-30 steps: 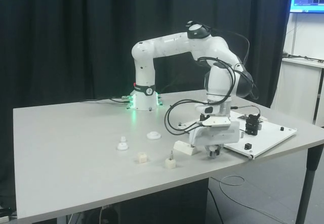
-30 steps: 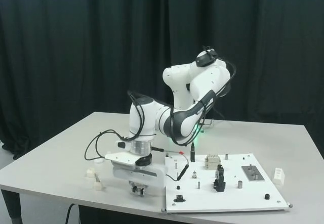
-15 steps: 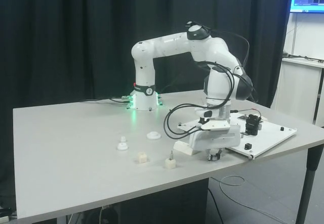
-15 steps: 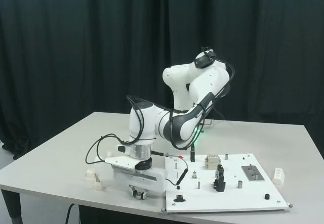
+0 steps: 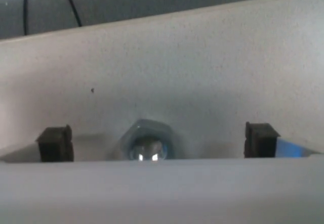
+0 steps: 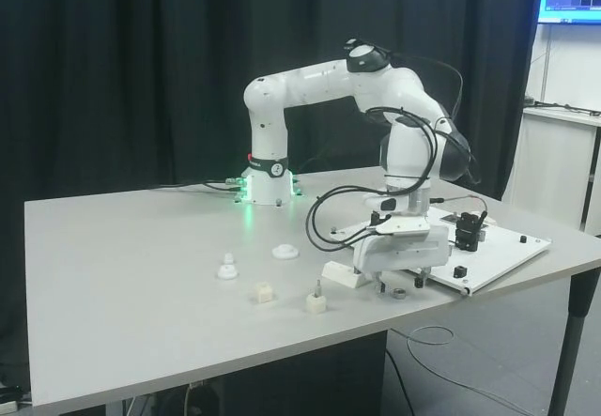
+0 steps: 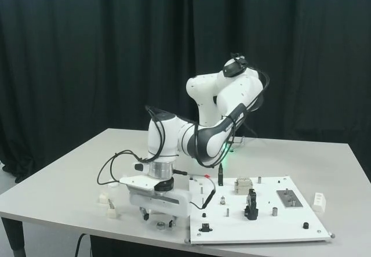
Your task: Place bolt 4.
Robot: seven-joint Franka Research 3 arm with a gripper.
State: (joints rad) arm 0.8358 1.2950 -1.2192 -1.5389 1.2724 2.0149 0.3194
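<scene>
From the wrist, the bolt (image 5: 146,142) sits head-up on the grey table (image 5: 202,72) between two spread black fingertips (image 5: 55,143) — neither touching it. The first room view shows the gripper (image 6: 399,283) parted just above it. The second shows it, faintly, beside the white board (image 7: 261,225).

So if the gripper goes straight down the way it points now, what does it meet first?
Most likely the bolt, which lies on the grey table between the open fingers of the gripper; depth is hard to judge.
</scene>
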